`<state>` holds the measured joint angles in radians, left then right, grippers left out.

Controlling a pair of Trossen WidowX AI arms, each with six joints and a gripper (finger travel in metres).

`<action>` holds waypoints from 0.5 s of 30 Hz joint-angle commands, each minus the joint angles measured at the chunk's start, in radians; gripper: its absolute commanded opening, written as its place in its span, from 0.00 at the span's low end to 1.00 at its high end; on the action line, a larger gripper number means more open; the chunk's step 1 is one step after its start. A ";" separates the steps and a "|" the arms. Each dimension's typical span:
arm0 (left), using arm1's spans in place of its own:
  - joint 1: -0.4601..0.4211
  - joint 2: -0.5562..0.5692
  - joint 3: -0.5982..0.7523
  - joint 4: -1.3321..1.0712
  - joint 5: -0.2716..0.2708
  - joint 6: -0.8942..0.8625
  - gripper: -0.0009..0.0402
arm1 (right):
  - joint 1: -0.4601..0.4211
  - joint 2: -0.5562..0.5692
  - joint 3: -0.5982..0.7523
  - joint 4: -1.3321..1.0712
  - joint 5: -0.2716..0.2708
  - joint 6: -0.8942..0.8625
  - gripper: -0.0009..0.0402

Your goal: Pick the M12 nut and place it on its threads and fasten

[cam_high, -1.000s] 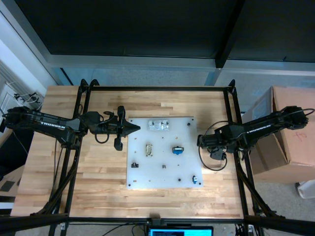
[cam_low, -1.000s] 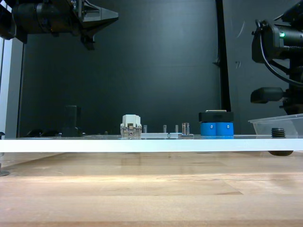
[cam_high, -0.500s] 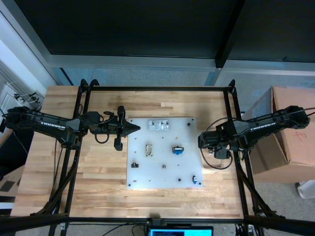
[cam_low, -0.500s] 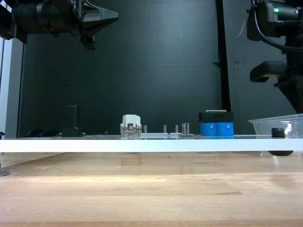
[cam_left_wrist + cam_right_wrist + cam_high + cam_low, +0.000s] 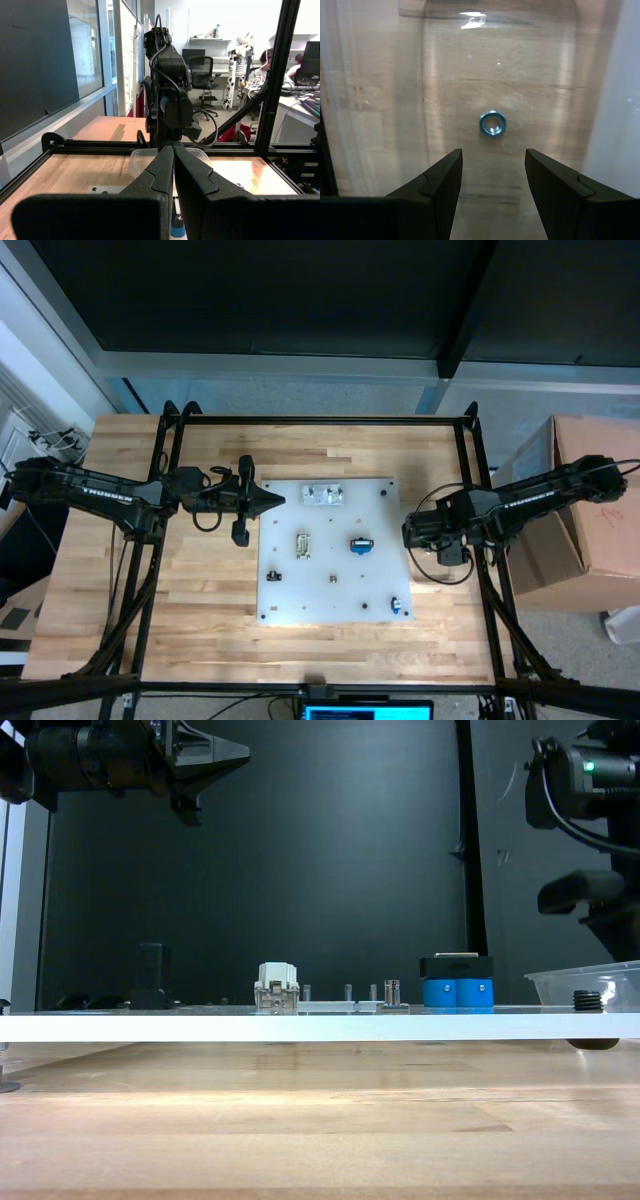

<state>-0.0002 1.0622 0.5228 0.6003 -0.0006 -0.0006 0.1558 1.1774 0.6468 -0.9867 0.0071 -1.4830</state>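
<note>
Right wrist view: right gripper (image 5: 492, 151) has its fingers apart, holds nothing, and hangs above the clear tray (image 5: 470, 75). M12 nut (image 5: 493, 123) lies flat and free on the tray floor, just ahead of the gap between the fingers, touching neither. High view: this gripper is off the white board (image 5: 300, 595) at its 3 o'clock edge, and the left gripper (image 5: 268, 500) is at the 10 o'clock edge. Left wrist view: its fingers are pressed together, empty. Low view: black stud (image 5: 588, 1001) stands bare, ribs showing.
</note>
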 commanded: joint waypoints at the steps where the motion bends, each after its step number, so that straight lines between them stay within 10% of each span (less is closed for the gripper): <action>1: 0.000 0.000 0.000 0.000 0.000 0.000 0.02 | 0.000 0.009 -0.020 0.032 -0.004 0.000 0.44; 15: 0.000 0.000 0.000 0.000 0.000 0.000 0.02 | 0.002 0.056 -0.050 0.099 -0.027 -0.001 0.44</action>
<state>-0.0002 1.0622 0.5228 0.5999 -0.0006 -0.0006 0.1577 1.2251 0.5964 -0.8944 -0.0204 -1.4834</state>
